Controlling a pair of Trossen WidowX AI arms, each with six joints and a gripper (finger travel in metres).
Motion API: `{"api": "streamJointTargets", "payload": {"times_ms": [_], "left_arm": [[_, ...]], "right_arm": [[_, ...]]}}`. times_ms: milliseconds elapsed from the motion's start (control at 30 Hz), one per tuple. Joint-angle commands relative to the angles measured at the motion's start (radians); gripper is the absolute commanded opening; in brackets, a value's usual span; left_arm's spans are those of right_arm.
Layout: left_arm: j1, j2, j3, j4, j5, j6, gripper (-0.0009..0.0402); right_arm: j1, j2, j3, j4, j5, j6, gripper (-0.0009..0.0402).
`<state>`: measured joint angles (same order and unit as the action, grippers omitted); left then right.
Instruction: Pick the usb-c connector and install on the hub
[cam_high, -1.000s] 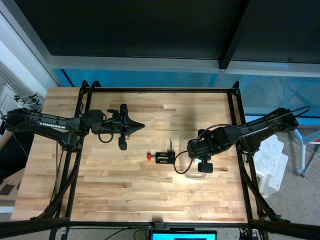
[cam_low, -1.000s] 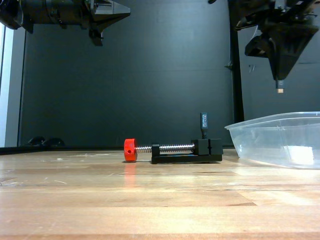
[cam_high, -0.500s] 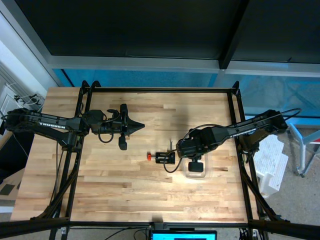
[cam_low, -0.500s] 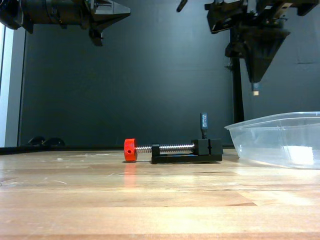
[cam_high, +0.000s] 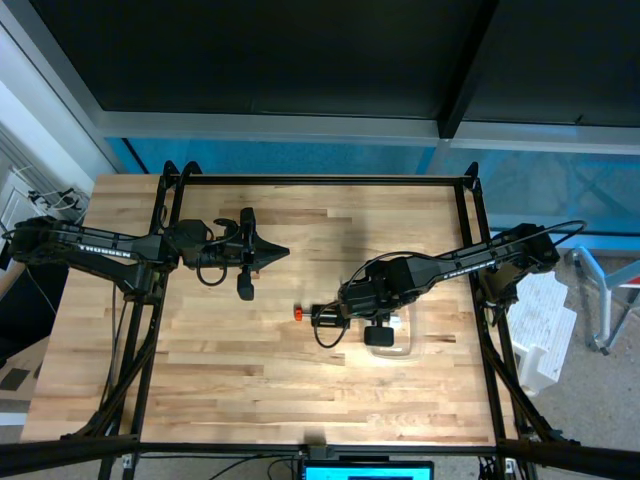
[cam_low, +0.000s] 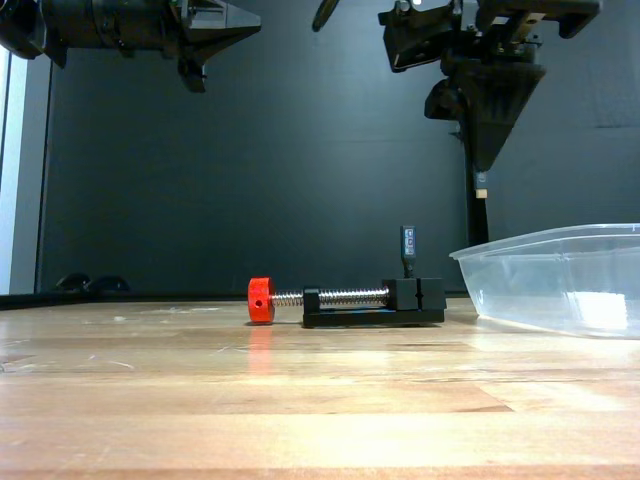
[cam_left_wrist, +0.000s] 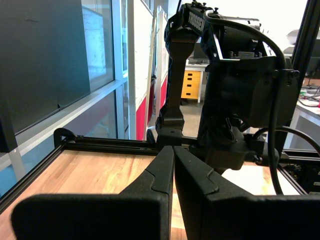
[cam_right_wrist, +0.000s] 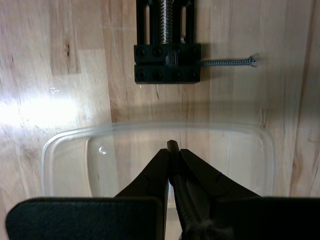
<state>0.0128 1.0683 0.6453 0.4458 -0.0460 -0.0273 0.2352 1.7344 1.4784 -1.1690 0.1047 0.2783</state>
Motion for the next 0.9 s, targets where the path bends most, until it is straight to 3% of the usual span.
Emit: {"api": "streamJointTargets", "payload": {"times_ms": [33, 600, 900], "left_arm": [[0.0, 0.0, 0.0, 0.0, 0.0, 0.0, 0.0], [0.0, 0.0, 0.0, 0.0, 0.0, 0.0, 0.0], [0.0, 0.0, 0.0, 0.0, 0.0, 0.0, 0.0]], "right_arm": [[-0.002, 0.022, 0.023, -0.001, 0.0, 0.0, 0.0], [-0.027, 0.123, 0.124, -0.009, 0.0, -0.026, 0.0], [-0.035, 0.125, 0.135, -0.019, 0.0, -0.024, 0.0]]}}
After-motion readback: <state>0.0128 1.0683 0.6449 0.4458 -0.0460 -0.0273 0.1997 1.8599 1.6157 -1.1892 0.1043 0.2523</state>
